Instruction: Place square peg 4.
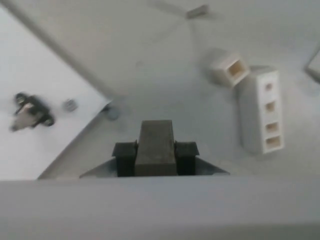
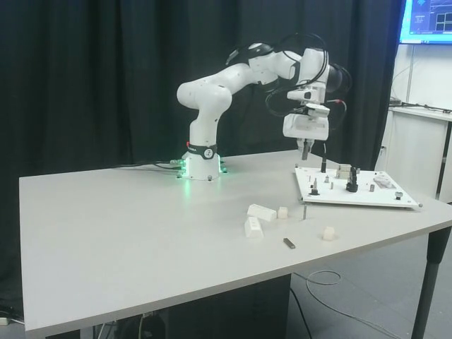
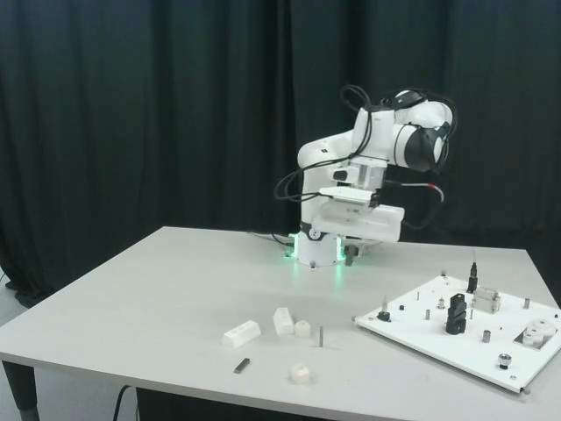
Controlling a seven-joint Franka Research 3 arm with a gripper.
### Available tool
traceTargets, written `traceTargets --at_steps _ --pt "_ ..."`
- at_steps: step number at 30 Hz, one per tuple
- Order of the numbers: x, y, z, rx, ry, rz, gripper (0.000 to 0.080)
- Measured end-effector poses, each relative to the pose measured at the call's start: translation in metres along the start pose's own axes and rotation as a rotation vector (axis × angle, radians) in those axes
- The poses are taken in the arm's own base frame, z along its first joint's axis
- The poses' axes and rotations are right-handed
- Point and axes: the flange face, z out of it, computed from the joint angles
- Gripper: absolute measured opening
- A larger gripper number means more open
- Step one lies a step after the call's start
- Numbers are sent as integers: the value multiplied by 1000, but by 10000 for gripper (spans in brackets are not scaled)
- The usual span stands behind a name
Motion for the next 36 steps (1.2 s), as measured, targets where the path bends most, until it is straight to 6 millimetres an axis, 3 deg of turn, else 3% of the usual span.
traceTargets --at_steps 23,36 --pt "73 37 57 60 12 133 155" --pt "106 43 97 82 -32 180 155"
